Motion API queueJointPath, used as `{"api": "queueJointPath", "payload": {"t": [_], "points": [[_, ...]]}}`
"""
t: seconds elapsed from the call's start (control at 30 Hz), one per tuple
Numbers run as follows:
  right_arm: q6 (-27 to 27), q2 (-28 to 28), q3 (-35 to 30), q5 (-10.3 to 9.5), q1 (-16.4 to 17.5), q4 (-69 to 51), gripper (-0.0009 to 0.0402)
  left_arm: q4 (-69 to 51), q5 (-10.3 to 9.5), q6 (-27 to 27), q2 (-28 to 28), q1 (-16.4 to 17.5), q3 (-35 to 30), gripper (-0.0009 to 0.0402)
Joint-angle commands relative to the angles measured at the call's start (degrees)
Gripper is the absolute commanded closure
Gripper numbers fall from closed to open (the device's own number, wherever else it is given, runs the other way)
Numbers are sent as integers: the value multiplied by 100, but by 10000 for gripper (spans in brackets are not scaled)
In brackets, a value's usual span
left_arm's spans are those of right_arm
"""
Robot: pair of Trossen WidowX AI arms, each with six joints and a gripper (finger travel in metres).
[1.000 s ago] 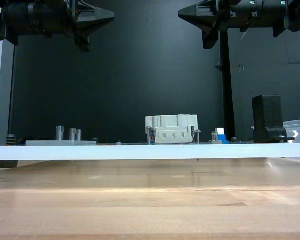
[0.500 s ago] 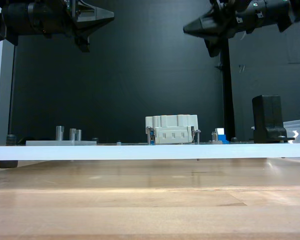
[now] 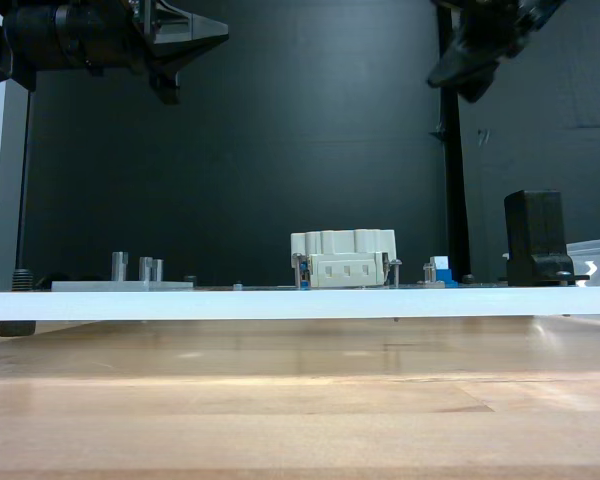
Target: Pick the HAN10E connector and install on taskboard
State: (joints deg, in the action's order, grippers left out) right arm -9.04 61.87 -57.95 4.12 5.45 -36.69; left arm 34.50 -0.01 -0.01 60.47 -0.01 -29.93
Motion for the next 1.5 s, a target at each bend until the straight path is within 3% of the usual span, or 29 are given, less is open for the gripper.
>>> {"api": "queueJointPath", "payload": {"t": [0.03, 0.2, 0.33, 0.93, 1.1, 1.3, 1.4, 1.5], "points": [[-155, 116, -348, 85, 210, -754, 394, 2, 0, 0, 2, 0, -2, 392], [-367, 361, -820, 146, 588, -1676, 394, 0, 0, 0, 2, 0, -2, 392], [-511, 638, -1163, 413, 927, -2415, 394, 2, 0, 0, 2, 0, -2, 392], [-1513, 1519, -1460, 321, 1908, -3672, 393, 2, 0, 0, 0, 0, -2, 392], [-1790, 1550, -1436, 184, 2094, -3829, 393, 2, 0, 0, 0, 0, -2, 392], [-2116, 1547, -1204, 179, 2400, -3753, 393, 2, 0, 0, 2, 0, -2, 392], [-2247, 1543, -1067, 181, 2509, -3674, 381, 2, 0, 0, 2, 0, -2, 392], [-2247, 1537, -951, 192, 2581, -3530, 344, 2, 0, 0, 0, 0, -2, 392]]}}
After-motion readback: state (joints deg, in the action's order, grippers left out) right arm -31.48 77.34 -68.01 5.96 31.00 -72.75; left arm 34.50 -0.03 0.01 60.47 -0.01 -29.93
